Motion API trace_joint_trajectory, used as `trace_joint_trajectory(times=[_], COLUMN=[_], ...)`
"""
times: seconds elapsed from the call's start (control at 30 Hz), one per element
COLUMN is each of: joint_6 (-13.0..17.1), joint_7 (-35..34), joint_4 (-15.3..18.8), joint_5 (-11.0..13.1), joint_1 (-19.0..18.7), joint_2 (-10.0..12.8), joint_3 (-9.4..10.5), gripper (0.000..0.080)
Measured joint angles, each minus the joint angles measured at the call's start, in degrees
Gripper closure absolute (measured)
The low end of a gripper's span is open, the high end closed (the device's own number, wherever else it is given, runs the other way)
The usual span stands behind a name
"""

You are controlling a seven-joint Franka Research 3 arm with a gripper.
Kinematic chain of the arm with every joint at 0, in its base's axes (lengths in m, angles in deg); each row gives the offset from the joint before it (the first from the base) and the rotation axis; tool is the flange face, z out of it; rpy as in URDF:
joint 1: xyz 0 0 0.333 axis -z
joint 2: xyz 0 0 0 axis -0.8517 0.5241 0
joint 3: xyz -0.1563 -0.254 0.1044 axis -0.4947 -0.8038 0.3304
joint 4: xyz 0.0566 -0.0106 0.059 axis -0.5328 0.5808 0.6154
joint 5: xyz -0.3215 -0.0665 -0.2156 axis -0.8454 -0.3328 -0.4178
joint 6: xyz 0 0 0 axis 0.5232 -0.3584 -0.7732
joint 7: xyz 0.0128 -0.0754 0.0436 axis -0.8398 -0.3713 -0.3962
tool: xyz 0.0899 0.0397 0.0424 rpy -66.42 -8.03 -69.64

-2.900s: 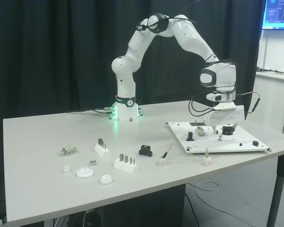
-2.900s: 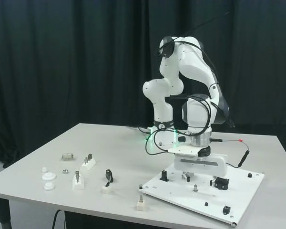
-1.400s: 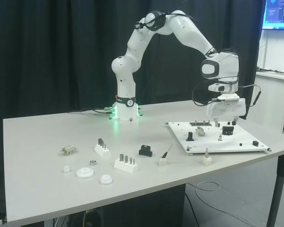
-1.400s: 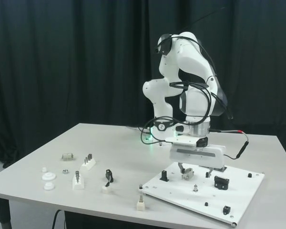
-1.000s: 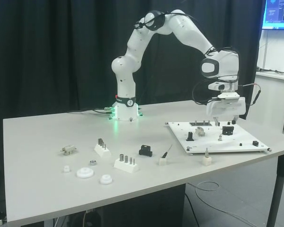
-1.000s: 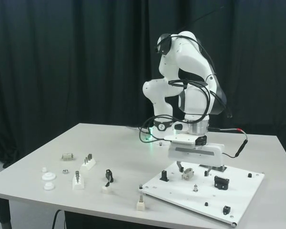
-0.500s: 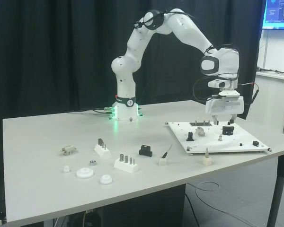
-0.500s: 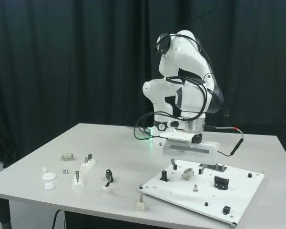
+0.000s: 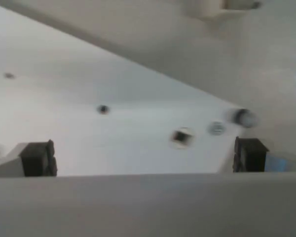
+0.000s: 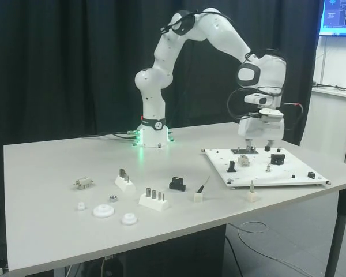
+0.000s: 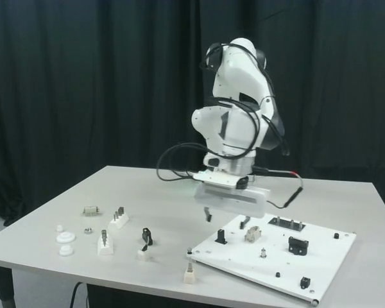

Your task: Pick D-SUB.

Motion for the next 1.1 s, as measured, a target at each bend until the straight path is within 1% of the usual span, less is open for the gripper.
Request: trace_joint_trajectory(times=[0.2, 0.4, 0.6, 0.8, 1.1], joint_6=[-1.35, -1.40, -1.24, -0.52, 2.51], joint_7=[7.78, 16.82, 23.53, 29.08, 35.23], joint_4=[0.25, 1.17, 2.32, 3.56, 6.17], joint_5=[-1.01, -1.15, -1.15, -1.15, -1.14], joint_1=[3.16, 6.53, 10.00, 13.34, 18.00], joint_2=[-0.75, -1.47, -2.02, -2.31, -2.54], joint_3=[0.04, 0.11, 0.17, 0.22, 0.33], gripper=[0.0003, 0.0003, 0.0003, 0.0003, 0.0003])
